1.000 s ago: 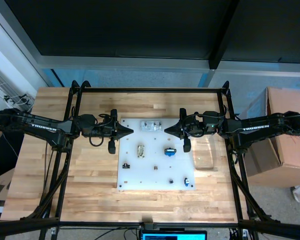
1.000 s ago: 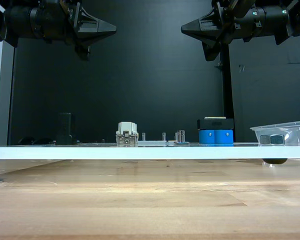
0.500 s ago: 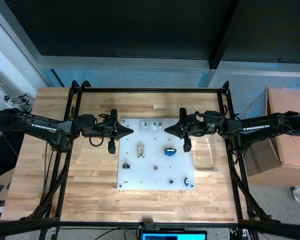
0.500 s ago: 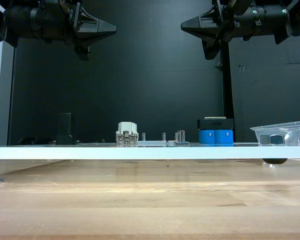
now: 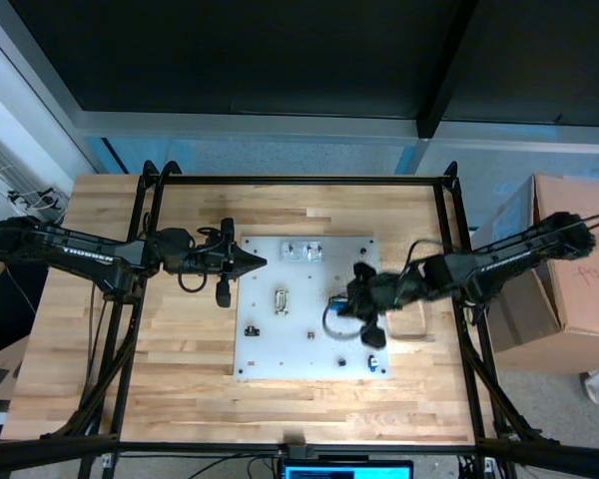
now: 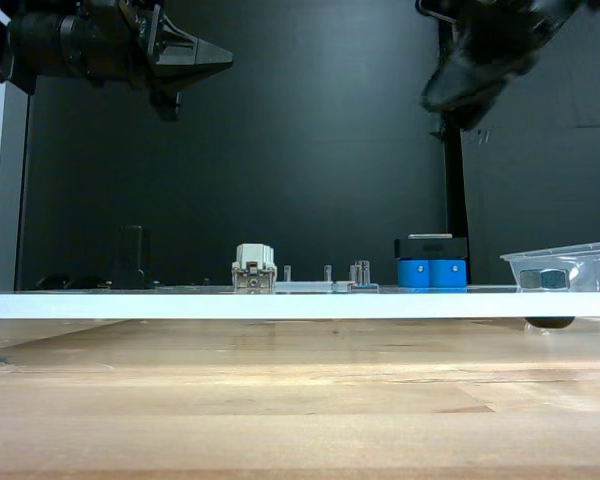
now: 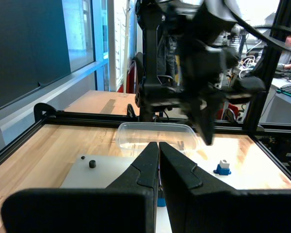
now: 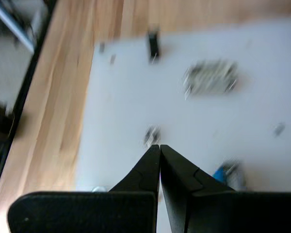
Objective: Unfasten the M12 nut and place it in the container
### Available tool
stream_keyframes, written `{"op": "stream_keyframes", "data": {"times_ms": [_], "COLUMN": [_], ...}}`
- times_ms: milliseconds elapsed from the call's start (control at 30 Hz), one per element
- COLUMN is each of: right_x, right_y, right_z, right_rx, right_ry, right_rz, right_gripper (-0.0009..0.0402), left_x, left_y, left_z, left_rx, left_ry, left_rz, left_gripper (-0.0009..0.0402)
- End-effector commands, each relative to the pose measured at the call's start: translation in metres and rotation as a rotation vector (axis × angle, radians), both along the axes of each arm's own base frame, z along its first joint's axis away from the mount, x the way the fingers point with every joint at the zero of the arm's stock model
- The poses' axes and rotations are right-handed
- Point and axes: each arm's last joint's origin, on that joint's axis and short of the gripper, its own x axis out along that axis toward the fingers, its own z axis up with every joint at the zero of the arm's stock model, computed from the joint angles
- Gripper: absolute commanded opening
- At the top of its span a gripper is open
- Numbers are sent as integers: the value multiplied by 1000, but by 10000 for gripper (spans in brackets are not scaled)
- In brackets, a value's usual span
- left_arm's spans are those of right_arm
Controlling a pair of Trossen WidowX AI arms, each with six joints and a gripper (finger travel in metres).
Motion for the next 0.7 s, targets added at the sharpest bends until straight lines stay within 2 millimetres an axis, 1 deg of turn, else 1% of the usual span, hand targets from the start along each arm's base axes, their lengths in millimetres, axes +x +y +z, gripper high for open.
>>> {"op": "stream_keyframes", "data": {"times_ms": [33, 267, 367, 433, 533, 633, 700], "right_x": [8, 30, 40, 47, 53, 59, 61], "right_y": [20, 56, 65, 70, 75, 79, 80], "right_z": [2, 7, 9, 8, 6, 0, -5], "right_rx": [32, 62, 61, 62, 83, 148, 182], "right_ry": [130, 365, 470, 532, 593, 637, 654], "right_rz": [-35, -142, -219, -269, -346, -418, -510], "right_gripper": [0, 0, 3, 16, 54, 111, 152], "left_x": [0, 0, 0, 0, 0, 0, 0], "left_y": [0, 0, 0, 0, 0, 0, 0], "left_z": [0, 0, 0, 0, 0, 0, 0], "left_rx": [0, 0, 0, 0, 0, 0, 0], "left_ry": [0, 0, 0, 0, 0, 0, 0], "left_rz": [0, 0, 0, 0, 0, 0, 0], "left_gripper": [0, 0, 0, 0, 0, 0, 0]}}
